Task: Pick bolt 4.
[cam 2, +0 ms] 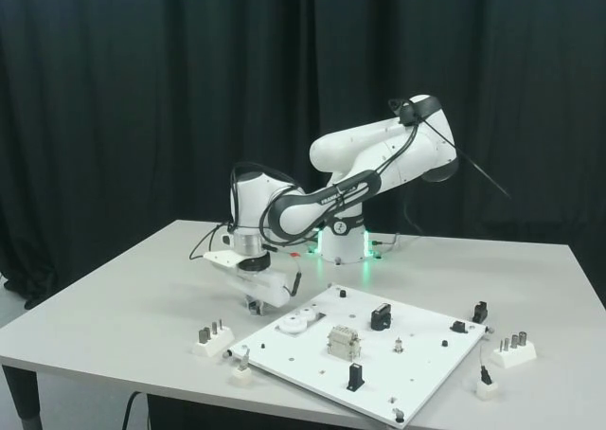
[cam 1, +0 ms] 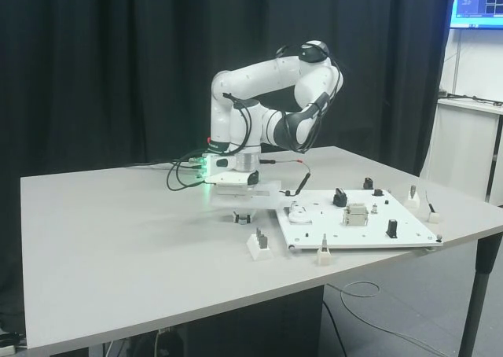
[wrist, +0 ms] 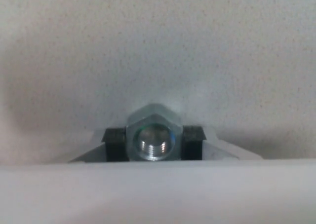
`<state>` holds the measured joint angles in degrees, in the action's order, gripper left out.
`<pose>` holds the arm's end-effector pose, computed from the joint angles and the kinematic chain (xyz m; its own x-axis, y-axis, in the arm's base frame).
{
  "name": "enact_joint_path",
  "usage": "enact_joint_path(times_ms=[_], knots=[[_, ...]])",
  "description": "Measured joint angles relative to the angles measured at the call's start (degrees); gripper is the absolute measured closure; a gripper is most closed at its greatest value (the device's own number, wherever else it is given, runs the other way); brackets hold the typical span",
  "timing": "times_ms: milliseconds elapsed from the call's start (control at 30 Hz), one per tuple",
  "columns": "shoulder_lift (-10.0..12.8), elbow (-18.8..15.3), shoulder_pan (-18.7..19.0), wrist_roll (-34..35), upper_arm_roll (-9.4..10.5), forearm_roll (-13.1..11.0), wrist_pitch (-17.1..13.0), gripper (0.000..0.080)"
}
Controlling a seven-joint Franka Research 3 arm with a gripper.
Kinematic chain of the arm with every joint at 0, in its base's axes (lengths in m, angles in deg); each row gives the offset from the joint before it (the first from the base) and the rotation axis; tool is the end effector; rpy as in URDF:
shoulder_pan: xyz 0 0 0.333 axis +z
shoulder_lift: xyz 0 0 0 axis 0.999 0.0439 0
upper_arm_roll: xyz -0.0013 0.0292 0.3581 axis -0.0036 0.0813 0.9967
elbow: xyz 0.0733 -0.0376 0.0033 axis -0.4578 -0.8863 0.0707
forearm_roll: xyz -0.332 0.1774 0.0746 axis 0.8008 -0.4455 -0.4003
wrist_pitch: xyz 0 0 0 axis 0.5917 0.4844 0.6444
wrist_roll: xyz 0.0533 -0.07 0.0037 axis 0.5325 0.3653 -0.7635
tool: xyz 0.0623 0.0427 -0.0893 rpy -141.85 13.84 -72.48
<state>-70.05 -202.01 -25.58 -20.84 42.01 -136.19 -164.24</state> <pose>0.4439 -0.0921 0.1704 0.2876 -0.9577 -0.0069 -0.9574 -0.2877 0.0245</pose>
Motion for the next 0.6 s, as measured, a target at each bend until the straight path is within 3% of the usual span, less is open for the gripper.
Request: enact_joint_path(times_ms=[600], knots=[[0.0, 0.2, 0.7, -1.0, -1.42, 0.0, -0.5, 0.0574]])
